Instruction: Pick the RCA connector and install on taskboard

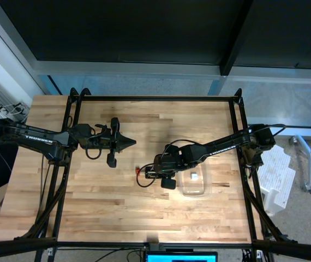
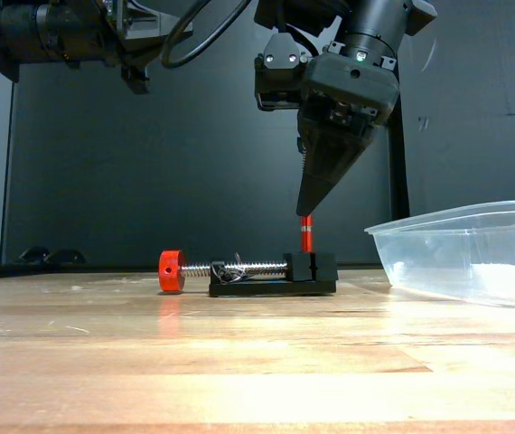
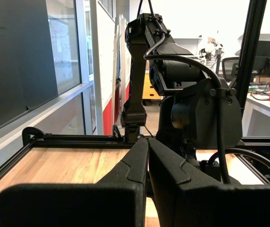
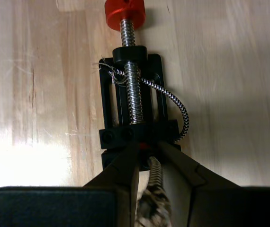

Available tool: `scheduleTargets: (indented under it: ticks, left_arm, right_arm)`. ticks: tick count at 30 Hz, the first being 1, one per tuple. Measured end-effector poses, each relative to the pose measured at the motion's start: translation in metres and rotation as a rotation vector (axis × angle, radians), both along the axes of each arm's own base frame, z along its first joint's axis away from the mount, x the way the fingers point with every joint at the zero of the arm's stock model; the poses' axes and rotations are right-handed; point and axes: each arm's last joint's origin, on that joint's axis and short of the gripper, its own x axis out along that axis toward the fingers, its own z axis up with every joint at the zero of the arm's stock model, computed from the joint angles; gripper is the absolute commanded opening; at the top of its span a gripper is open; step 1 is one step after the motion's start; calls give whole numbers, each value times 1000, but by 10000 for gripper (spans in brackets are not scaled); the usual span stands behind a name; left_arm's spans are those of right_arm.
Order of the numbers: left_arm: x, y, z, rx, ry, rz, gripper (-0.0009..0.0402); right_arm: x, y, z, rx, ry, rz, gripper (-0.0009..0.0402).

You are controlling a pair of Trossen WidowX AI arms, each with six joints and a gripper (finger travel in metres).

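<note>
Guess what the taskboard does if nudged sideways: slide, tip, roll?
Likely slides, not tips: the taskboard sits low and flat on the table. Probably light: open frame, no clamp shows. The right gripper, shut on a red plug at its end, might drag it. The left gripper hangs far left.

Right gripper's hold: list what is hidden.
Right wrist view: the right gripper, above the black block taskboard with red knob, hides most of the slim red plug.
Low view: the block hides the plug's tip.
High view: plug too small.
Left wrist view: neither shows past the left gripper, parked at left.
</note>
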Motion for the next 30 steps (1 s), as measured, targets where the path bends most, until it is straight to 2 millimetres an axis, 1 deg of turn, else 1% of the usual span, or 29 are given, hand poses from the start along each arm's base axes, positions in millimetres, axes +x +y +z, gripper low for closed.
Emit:
scheduleTargets:
  ticks: [4, 11, 16, 21, 26, 30]
  left_arm:
    - [0, 0, 0, 0, 0, 0, 0]
    - [0, 0, 0, 0, 0, 0, 0]
    - [0, 0, 0, 0, 0, 0, 0]
    - [0, 0, 0, 0, 0, 0, 0]
    - [0, 0, 0, 0, 0, 0, 0]
    - [0, 0, 0, 0, 0, 0, 0]
  right_arm:
    - [-2, 0, 2, -3, 4, 5, 99]
    - [-4, -1, 9, -1, -22, 4, 176]
    - [-9, -2, 19, 6, -26, 5, 209]
    - [-18, -3, 31, 4, -15, 21, 218]
    - [-26, -4, 43, 7, -35, 23, 210]
    - [-29, -4, 50, 9, -50, 24, 200]
